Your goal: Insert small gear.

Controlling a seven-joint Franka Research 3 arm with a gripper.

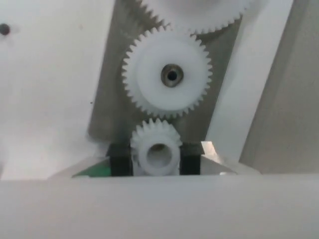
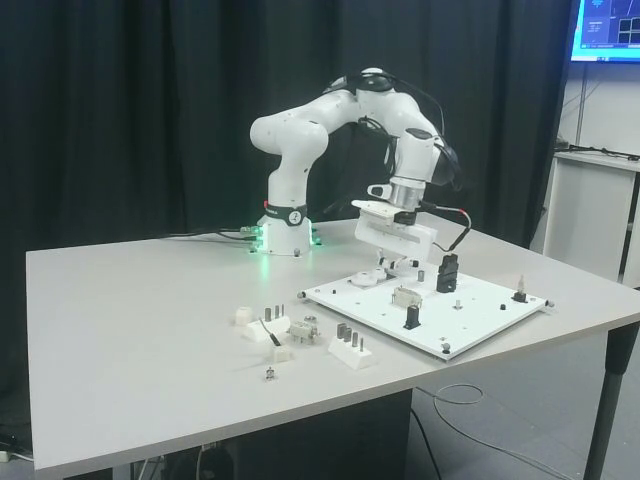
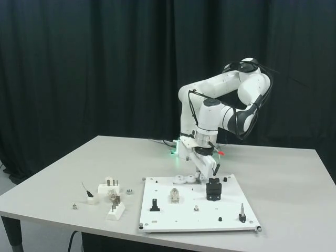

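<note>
In the wrist view the small white gear (image 1: pixel 156 147) sits between my black fingers (image 1: pixel 119 159), and the gripper (image 1: pixel 156 158) is shut on it. Its teeth lie right below those of a medium white gear (image 1: pixel 167 72), which is mounted on a peg on the grey metal plate (image 1: pixel 107 99). A large white gear (image 1: pixel 199 12) meshes with the medium one on its far side. I cannot tell whether the small gear sits on a peg. From the room cameras the gripper (image 2: pixel 392 265) (image 3: pixel 201 173) hangs low over the back of the white board (image 2: pixel 470 315) (image 3: pixel 184 212).
A black block (image 2: pixel 447 273) (image 3: pixel 213 189) stands on the board close to the gripper. Other small fixtures stand on the board (image 2: pixel 410 320) (image 3: pixel 175 197). Several loose white holders and parts (image 2: pixel 300 335) (image 3: pixel 107 194) lie on the grey table beside the board.
</note>
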